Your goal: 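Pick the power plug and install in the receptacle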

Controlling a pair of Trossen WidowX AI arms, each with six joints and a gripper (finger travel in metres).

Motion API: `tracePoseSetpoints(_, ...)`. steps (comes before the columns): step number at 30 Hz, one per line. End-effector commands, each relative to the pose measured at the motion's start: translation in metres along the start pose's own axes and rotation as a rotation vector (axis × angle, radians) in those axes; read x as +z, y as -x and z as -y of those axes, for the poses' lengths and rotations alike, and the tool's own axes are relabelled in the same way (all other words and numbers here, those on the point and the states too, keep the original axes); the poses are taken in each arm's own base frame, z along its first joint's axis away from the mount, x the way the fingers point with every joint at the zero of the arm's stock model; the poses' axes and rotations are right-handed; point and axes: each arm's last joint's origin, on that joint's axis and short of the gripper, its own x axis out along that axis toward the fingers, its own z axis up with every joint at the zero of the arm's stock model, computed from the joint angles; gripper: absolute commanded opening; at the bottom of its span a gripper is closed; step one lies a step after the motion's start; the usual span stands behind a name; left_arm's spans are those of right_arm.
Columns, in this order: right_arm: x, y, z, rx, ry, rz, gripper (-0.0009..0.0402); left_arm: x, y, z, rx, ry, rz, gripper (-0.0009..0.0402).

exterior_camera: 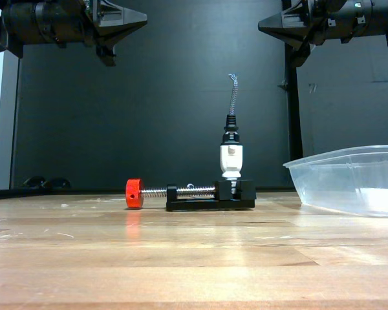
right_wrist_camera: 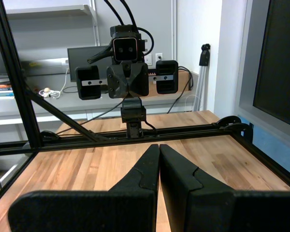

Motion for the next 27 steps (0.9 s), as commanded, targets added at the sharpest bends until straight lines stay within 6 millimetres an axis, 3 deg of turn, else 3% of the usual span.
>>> tracePoseSetpoints(1,0.003,-0.0002,-0.0003,0.002,-0.001,0.014,0.0,0.0,-0.0001,0.0,0.0,0.0,0.0,0.0)
tracePoseSetpoints(27,0.0056,-0.0007,-0.0005,-0.002,0.034,0.01,0.0,0.0,-0.0001,-0.0001,0.0,0.0,0.0,0.0)
